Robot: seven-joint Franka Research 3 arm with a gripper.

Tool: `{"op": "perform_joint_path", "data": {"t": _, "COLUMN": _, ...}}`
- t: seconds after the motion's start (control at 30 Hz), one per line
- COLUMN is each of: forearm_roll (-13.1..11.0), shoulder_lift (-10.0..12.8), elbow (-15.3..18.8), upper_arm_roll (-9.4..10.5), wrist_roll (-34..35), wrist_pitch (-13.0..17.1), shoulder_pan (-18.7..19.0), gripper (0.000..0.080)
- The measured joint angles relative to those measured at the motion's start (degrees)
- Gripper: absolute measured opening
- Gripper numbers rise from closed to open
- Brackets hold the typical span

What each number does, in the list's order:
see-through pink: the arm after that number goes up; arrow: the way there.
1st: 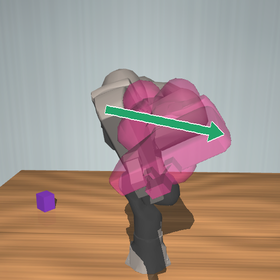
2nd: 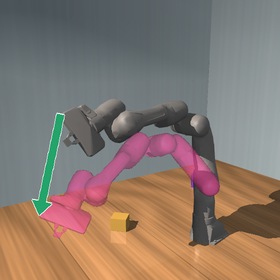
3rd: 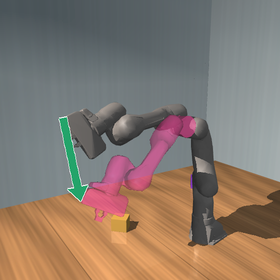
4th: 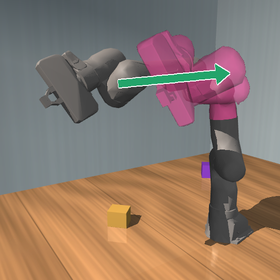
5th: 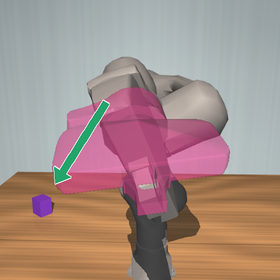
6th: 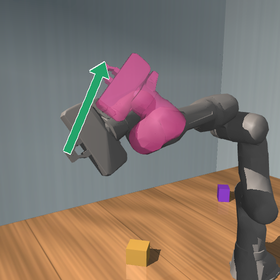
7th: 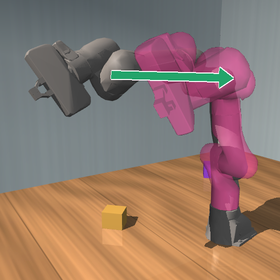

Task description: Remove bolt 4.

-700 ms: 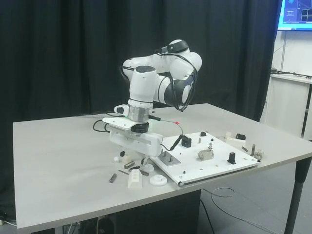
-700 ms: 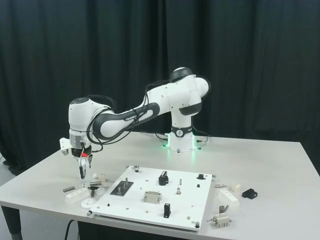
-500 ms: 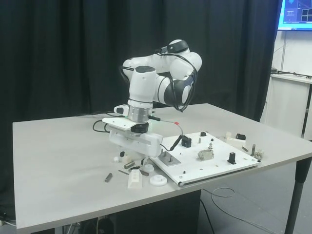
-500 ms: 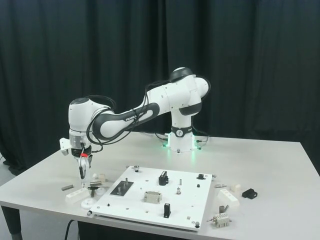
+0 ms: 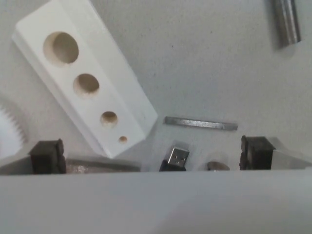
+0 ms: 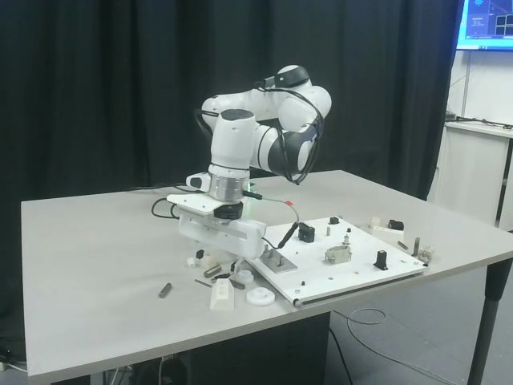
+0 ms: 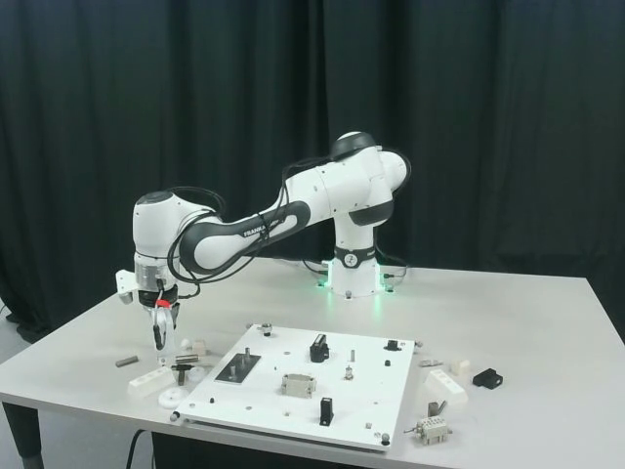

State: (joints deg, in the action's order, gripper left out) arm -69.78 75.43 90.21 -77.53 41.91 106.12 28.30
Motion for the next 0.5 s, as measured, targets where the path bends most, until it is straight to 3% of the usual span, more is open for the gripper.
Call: {"op": "perform_joint_path", "data": {"t": 0.5, "forearm_roll": -0.71, "shoulder_lift": 0.00, "elbow": -0.13, "upper_arm_roll": 0.00, "wrist_roll": 0.00, "wrist_pitch": 0.30, "shoulder_pan": -0.05, "gripper": 0.0800}}
